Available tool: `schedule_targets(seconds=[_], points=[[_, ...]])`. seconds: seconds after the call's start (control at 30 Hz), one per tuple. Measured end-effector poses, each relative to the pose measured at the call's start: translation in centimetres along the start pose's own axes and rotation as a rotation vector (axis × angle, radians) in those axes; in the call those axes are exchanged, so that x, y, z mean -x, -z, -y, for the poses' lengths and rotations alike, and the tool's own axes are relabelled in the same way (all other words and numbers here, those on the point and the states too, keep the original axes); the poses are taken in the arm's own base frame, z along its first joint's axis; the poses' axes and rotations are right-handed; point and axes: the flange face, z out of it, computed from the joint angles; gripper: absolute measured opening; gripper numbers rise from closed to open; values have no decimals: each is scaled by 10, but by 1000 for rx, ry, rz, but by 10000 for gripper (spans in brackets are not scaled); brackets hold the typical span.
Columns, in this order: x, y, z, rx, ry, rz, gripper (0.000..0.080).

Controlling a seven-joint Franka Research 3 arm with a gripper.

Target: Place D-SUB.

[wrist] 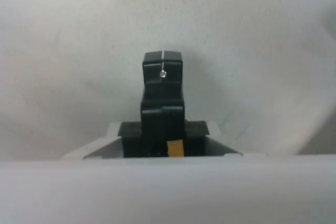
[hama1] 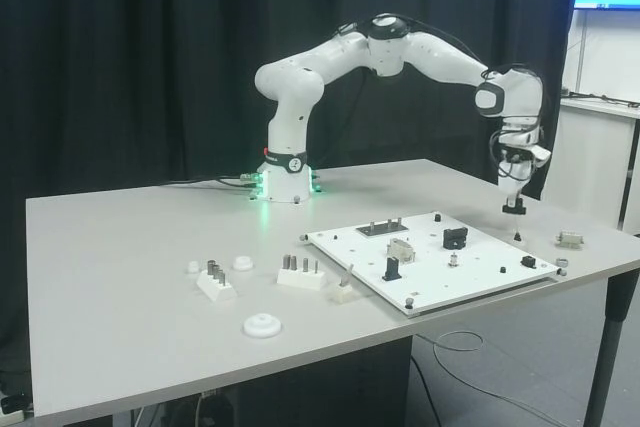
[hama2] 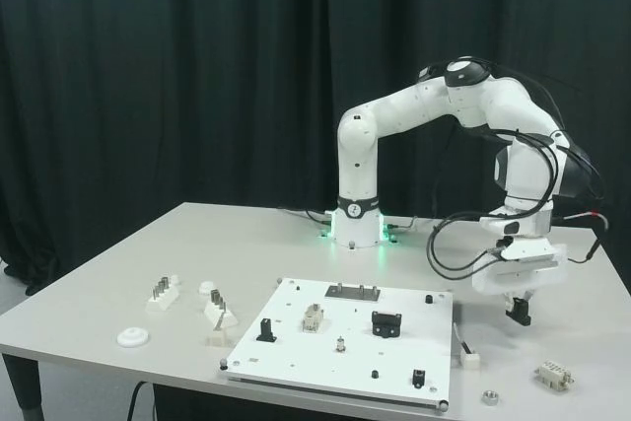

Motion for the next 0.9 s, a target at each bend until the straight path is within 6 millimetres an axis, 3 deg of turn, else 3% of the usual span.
schedule_targets(seconds=[0.37, 0.7, 0.9], points=[[4, 8, 6, -4, -406, 26, 154], [7, 9, 8, 18, -929, 38, 154], [8, 9, 9, 23, -1095, 39, 154]])
